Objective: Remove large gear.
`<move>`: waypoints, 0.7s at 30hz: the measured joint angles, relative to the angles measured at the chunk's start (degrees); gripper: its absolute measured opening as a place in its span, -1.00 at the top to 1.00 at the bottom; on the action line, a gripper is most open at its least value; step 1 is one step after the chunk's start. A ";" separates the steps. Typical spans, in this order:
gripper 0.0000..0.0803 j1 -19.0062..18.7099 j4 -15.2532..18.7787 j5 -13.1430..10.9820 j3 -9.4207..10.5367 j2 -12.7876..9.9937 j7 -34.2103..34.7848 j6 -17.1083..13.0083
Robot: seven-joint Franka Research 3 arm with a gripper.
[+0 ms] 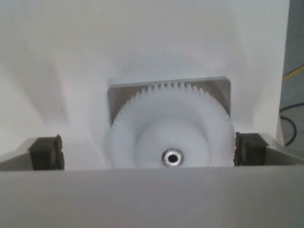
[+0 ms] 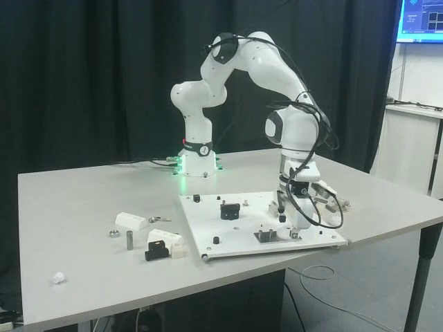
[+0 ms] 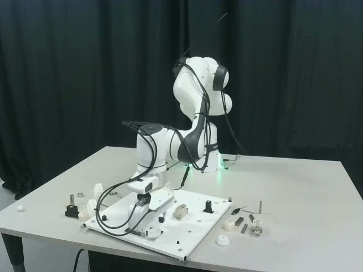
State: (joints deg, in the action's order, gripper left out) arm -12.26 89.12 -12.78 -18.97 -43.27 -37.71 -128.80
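Black curtains hang in heavy folds all round the back, and up front is a big smooth grey counter (image 2: 83, 200) with the glossy white jointed robot arm (image 2: 242, 62) bolted on, a green glow at its base.

Next biggest thing is the flat white square assembly board (image 2: 208, 221) lying on the counter, with little black knobs and a black bracket sticking up off it. The arm bends down over the near end of that board, black cables looping around its wrist.

The hand (image 1: 148, 151) is open: in the wrist view the two dark, rough-looking rubbery pads (image 1: 46, 153) stand well apart on either side of the gear, not touching it as far as I can see.

The large white plastic gear (image 1: 172, 126), round with fine even teeth all along the rim and a raised smooth hub, sits on a grey matte metal plate (image 1: 122, 95) on the board. A shiny metal pin (image 1: 172, 157) pokes through its centre hole.

Scattered on the counter beside the board: small white blocky parts (image 2: 130, 220), a black clamp piece (image 2: 158, 250), a short dark cylinder (image 2: 129, 240), and a little white round bit (image 2: 58, 278) off by itself.
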 joint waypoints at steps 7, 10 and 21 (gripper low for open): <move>-0.99 -0.02 0.02 0.15 0.00 -0.03 0.00 -0.61; -0.99 0.00 0.07 0.37 0.00 -0.10 0.00 -1.16; -0.99 0.13 0.14 0.81 0.00 -0.88 0.00 -2.98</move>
State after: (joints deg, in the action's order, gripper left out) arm -12.14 89.25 -11.96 -18.97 -44.15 -37.71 -131.78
